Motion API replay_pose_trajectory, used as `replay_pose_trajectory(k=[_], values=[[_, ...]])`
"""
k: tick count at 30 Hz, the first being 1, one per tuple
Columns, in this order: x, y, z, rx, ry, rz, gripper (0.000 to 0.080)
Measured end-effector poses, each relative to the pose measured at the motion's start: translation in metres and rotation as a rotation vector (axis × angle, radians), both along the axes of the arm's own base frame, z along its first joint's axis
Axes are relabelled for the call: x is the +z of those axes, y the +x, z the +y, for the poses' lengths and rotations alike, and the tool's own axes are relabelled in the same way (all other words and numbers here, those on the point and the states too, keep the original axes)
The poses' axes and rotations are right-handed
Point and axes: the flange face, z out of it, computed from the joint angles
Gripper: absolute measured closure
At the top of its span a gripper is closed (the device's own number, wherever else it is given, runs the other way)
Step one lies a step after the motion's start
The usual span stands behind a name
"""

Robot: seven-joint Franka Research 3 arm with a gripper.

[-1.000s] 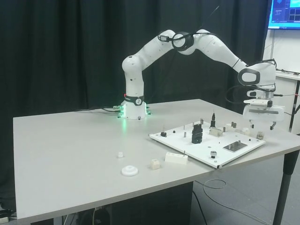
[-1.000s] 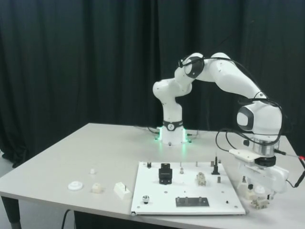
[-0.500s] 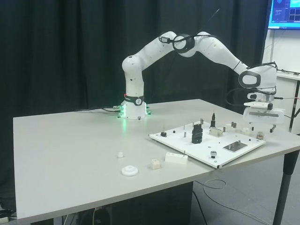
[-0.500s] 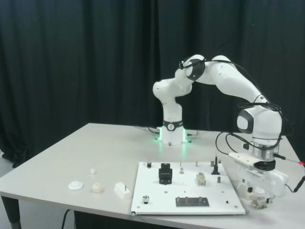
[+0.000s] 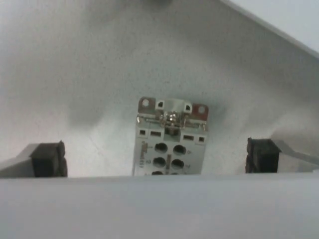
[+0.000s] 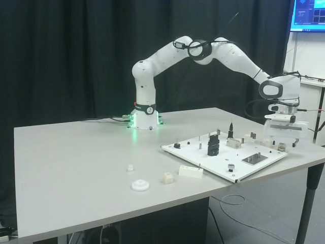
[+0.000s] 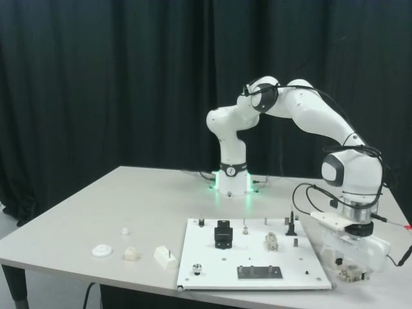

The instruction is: Pick waterproof.

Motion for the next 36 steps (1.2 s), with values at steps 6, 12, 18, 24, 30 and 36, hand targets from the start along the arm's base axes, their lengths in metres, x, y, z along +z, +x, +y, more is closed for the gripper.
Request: replay_pose_trajectory(k=[6,12,18,24,30,36], values=[[-0.006,0.001,0.002,0.004,-0.004,-0.001,0.0003],[-0.01,0.003,0.002,0.002,-0.005,-0.003,0.0276],[-0.011,0.006,0.0,-0.005,-0.002,-0.006,0.044],[-0.008,0.009,-0.003,0.007,-0.003,-0.011,0.048],[0.0,0.013,-0.004,0.04,-0.004,-0.009,0.048],[0.015,0.016,-0.002,0.059,-0.017,0.009,0.048]])
